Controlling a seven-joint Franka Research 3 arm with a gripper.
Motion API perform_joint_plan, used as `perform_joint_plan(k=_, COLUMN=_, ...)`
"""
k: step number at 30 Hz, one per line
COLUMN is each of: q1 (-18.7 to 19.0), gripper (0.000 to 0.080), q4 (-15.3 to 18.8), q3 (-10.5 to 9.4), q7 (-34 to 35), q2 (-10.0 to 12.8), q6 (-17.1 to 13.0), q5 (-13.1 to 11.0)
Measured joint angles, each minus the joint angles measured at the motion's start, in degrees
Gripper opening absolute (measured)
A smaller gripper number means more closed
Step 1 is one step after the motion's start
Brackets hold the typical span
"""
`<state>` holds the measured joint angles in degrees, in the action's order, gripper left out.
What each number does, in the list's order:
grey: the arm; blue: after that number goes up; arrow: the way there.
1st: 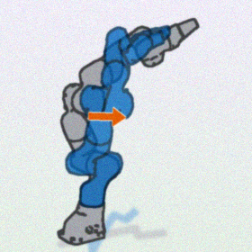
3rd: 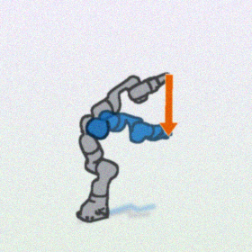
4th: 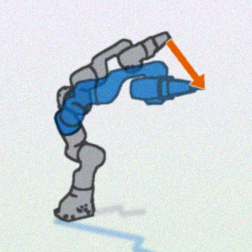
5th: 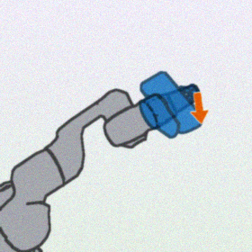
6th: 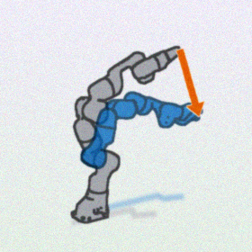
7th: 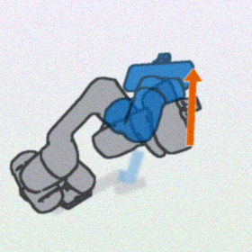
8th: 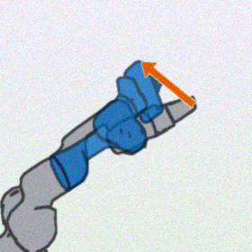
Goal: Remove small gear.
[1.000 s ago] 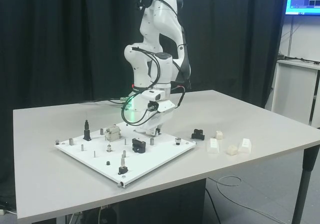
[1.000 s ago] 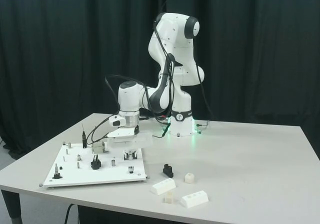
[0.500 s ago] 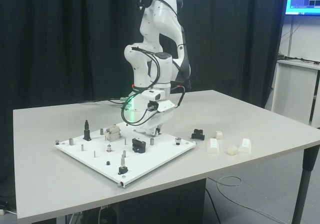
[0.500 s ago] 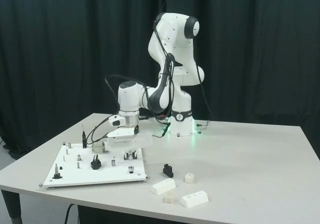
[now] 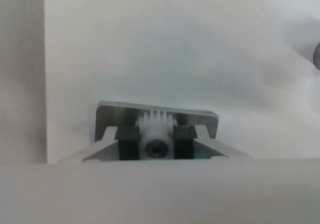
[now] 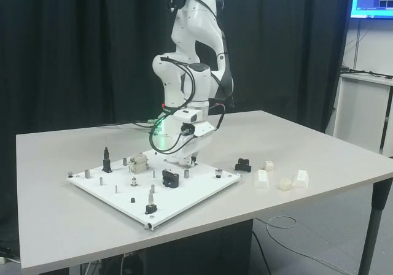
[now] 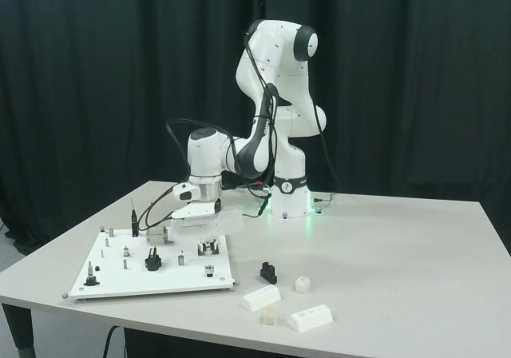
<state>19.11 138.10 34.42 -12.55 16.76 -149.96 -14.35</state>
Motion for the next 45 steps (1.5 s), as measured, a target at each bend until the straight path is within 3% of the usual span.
perform_joint_plan(k=12, q1=0.0, gripper=0.0137, q4=0.0, q3=-0.03, q7=0.0, q2=0.0, q6=-0.2, q5=-0.3)
perform_joint_plan(k=21, q1=0.0, gripper=0.0137, q4=0.0, q3=0.12, q7=1.7, q2=0.0, q6=0.0, q5=-2.2)
perform_joint_plan(k=45, q1=0.0, gripper=0.0137, q4=0.0, q3=0.1, q7=-1.4, q2=0.0, q6=-0.1, q5=-2.2)
